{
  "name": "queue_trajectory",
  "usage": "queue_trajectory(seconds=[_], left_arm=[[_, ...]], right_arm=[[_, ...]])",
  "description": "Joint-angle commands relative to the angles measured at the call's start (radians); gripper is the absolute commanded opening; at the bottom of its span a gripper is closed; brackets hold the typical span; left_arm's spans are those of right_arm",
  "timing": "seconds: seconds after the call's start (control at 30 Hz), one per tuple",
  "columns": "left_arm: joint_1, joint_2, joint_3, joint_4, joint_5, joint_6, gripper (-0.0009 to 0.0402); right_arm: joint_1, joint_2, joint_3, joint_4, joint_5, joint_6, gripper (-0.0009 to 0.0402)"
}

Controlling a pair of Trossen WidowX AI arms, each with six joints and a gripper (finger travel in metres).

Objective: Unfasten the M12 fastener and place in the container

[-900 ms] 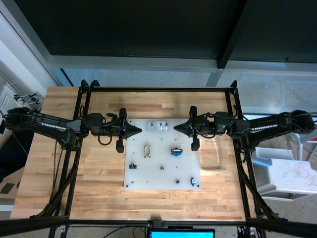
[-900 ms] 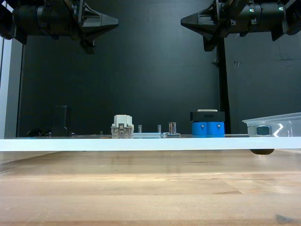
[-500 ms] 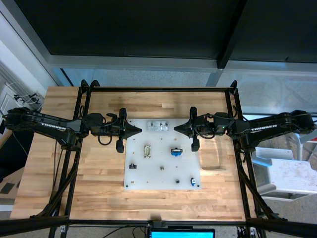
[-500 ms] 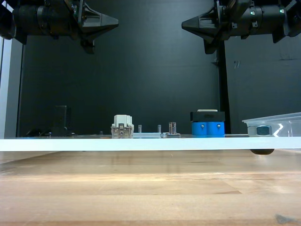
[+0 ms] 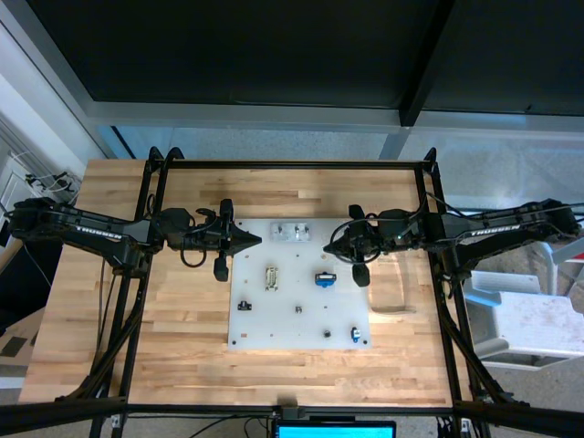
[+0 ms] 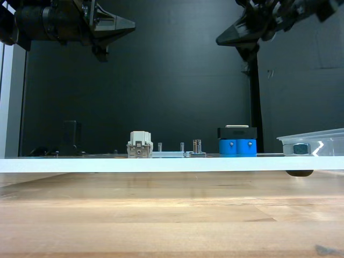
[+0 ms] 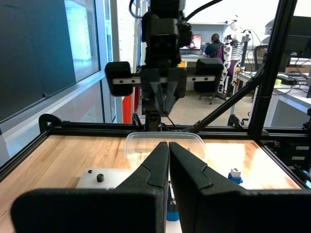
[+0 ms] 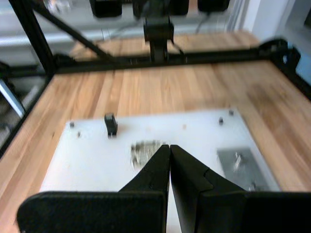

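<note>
Left pincer (image 5: 255, 240) (image 6: 133, 22): high over the far left edge of the white board (image 5: 274, 324), level, nose pointing inward. The wrist cam shows its fingers (image 7: 154, 162) pressed together with only a hairline slit between them, gripping nothing. The board lies on the desk (image 5: 182, 347) far below.

M12 fastener (image 5: 328, 334) (image 6: 301, 149): on its stud near the board's near right edge. It's to the right of the left pincer and toward the desk's near edge, well apart and far lower. The high view puts it on the board, outside the container. In the low view it only lines up in front of the tray wall.

Blue connector (image 5: 324, 279) (image 6: 237, 146): on the board, between the fastener and the spot under the right pincer's tip.

Right pincer (image 5: 329, 247) (image 6: 218, 40): over the board's far right part, nose tilted down and inward. Its fingers (image 8: 150, 174) are closed tip to tip and hold nothing. In the high view the fastener is nearly straight nearward of the tip, well apart and far beneath it, no contact.

Container (image 5: 399, 310) (image 6: 317, 141) (image 7: 146, 141): on the desk just beside the board's right edge, to the right of and below the right pincer's tip. The fastener is left of the container's near-left corner, near but not touching.
</note>
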Motion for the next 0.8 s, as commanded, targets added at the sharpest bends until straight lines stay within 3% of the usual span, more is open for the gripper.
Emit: queue_trajectory(seconds=[0.03,0.2,0.47,0.8], left_arm=[[0.0,0.0,0.0,0.0,0.0,0.0,0.0],[0.0,0.0,0.0,0.0,0.0,0.0,0.0],[0.0,0.0,0.0,0.0,0.0,0.0,0.0],[0.0,0.0,0.0,0.0,0.0,0.0,0.0]], right_arm=[[0.034,0.02,0.077,-0.145,0.023,0.051,0.0],[0.085,0.1,0.201,-0.349,0.043,0.138,0.0],[0.151,0.27,0.409,-0.663,0.039,0.273,0.0],[0.244,0.472,0.62,-0.883,0.038,0.396,0.0]])
